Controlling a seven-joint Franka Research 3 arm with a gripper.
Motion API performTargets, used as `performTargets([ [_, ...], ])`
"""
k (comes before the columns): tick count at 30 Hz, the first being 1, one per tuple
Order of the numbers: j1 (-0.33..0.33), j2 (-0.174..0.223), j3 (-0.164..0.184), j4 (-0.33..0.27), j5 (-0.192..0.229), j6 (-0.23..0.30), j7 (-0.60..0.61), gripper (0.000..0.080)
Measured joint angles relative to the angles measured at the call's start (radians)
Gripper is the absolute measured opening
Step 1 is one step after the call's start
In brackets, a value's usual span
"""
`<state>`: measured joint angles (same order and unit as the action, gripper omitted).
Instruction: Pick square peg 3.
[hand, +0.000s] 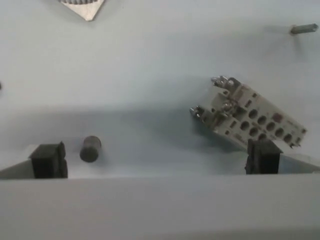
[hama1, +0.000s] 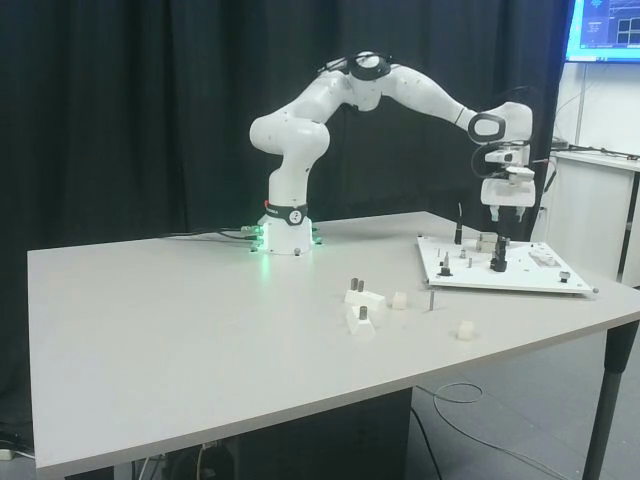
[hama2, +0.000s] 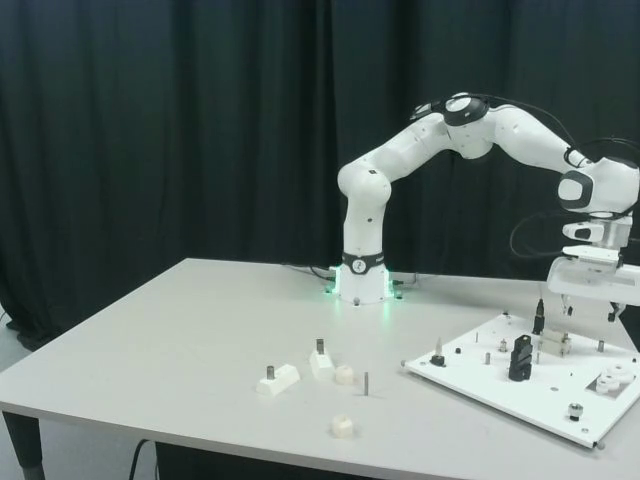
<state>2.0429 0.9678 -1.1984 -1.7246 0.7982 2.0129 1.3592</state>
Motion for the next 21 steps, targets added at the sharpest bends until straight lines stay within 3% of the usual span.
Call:
performTargets([
  [21, 0.008, -0.047, 0.004, 0.000, -0.066, -0.008, 0.033, 0.0800],
])
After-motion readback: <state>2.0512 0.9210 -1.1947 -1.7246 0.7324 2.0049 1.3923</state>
